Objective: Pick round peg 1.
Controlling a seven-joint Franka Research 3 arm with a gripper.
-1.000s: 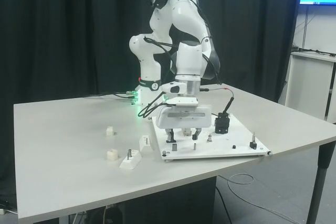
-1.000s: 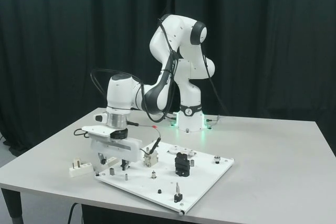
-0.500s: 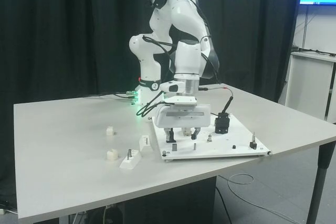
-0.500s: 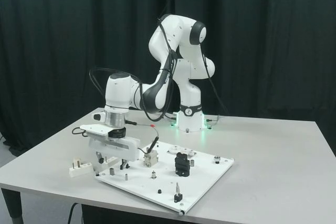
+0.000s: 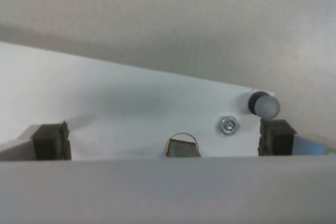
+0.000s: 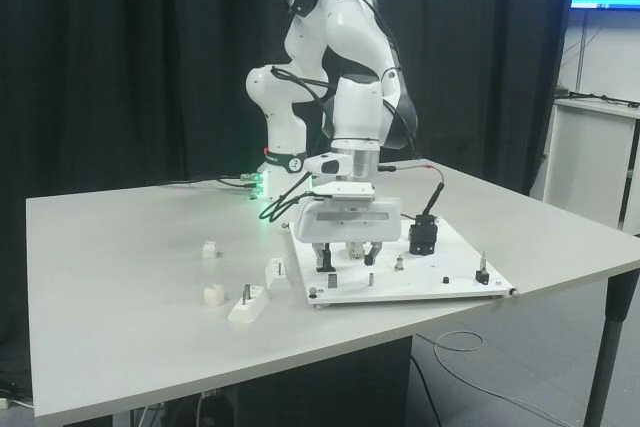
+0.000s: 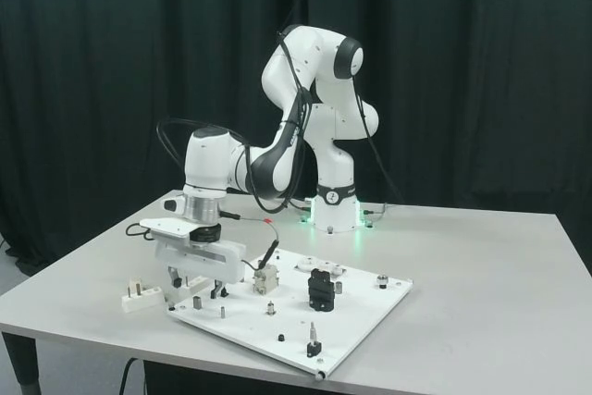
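Note:
In the wrist view a short grey round peg (image 5: 182, 145) stands in the white board (image 5: 105, 103), between my two black fingertips (image 5: 50, 140). Its lower part is hidden by the hand's body. My gripper (image 5: 163, 139) is open, with the jaws wide apart and touching nothing. In the room views the gripper (image 6: 346, 258) (image 7: 197, 285) hangs just above the board's (image 6: 420, 282) (image 7: 361, 316) near-left corner. Small upright pegs (image 7: 197, 302) stand right under it.
A nut (image 5: 229, 125) and a round-headed screw (image 5: 264, 104) sit near one fingertip. On the board stand a black block (image 6: 423, 237) and a thin pin (image 6: 481, 272). Small white holders (image 6: 248, 305) (image 7: 143, 296) lie on the grey table (image 6: 120, 277) beside the board.
The gripper has shifted slightly toward the board's corner and risen a little. Its fingers have stayed apart and nothing was taken hold of.

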